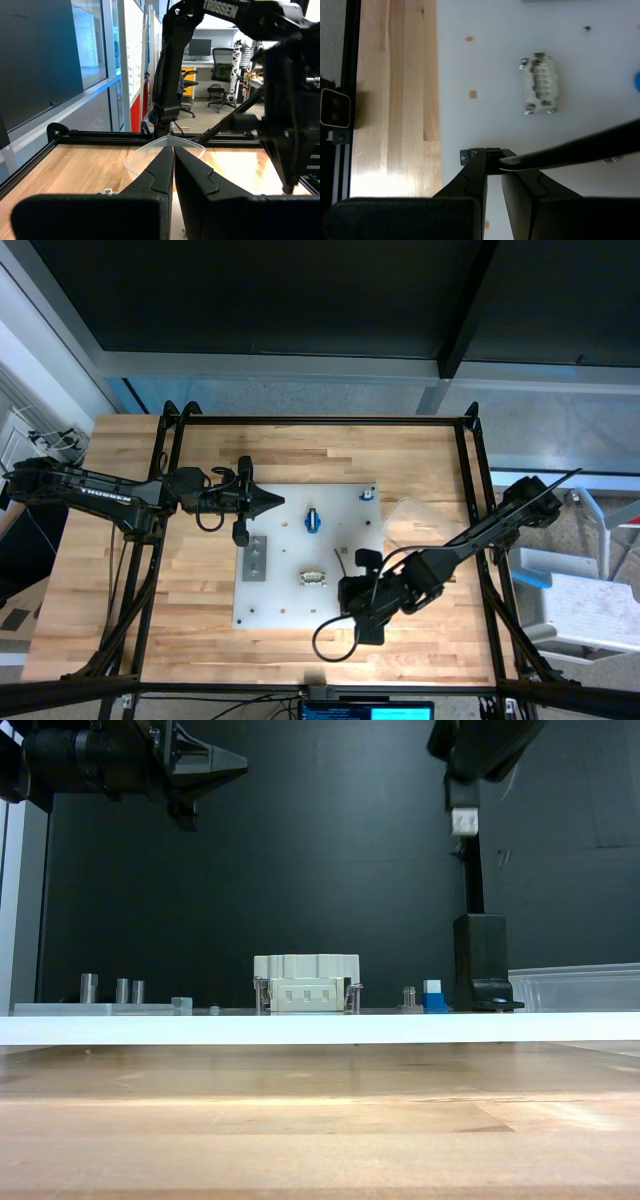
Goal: Remove the USB connector from the USB hub and place in the container
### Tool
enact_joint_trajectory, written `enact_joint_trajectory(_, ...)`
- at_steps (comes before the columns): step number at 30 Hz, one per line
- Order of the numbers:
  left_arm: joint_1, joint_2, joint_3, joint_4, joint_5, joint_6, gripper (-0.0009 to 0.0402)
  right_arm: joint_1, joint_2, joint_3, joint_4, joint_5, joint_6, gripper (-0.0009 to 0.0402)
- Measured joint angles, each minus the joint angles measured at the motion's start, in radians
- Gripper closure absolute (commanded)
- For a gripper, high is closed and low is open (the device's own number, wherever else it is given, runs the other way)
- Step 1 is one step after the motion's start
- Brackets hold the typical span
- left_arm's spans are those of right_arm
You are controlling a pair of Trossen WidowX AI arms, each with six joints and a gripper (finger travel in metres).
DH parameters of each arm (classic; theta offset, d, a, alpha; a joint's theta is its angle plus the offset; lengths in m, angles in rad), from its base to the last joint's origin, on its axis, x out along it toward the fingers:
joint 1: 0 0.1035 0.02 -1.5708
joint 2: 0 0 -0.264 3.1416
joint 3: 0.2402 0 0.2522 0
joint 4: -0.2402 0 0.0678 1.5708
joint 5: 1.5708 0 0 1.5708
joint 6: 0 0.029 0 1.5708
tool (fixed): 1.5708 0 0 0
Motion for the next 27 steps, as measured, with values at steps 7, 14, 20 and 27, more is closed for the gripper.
enact_joint_trajectory(7,0.0,0.0,0.0,0.0,0.0,0.0,0.0392,-0.006,-0.111,-0.084,-0.018,0.025,0.048,0.0393)
enact_joint_trajectory(14,0.0,0.0,0.0,0.0,0.0,0.0,0.0392,-0.04,-0.236,-0.214,-0.056,0.026,0.118,0.0393)
enact_joint_trajectory(20,0.0,0.0,0.0,0.0,0.0,0.0,0.0392,-0.064,-0.357,-0.335,-0.058,0.024,0.154,0.0393)
enact_joint_trajectory(27,0.0,0.0,0.0,0.0,0.0,0.0,0.0392,-0.09,-0.483,-0.457,-0.071,0.022,0.182,0.0393)
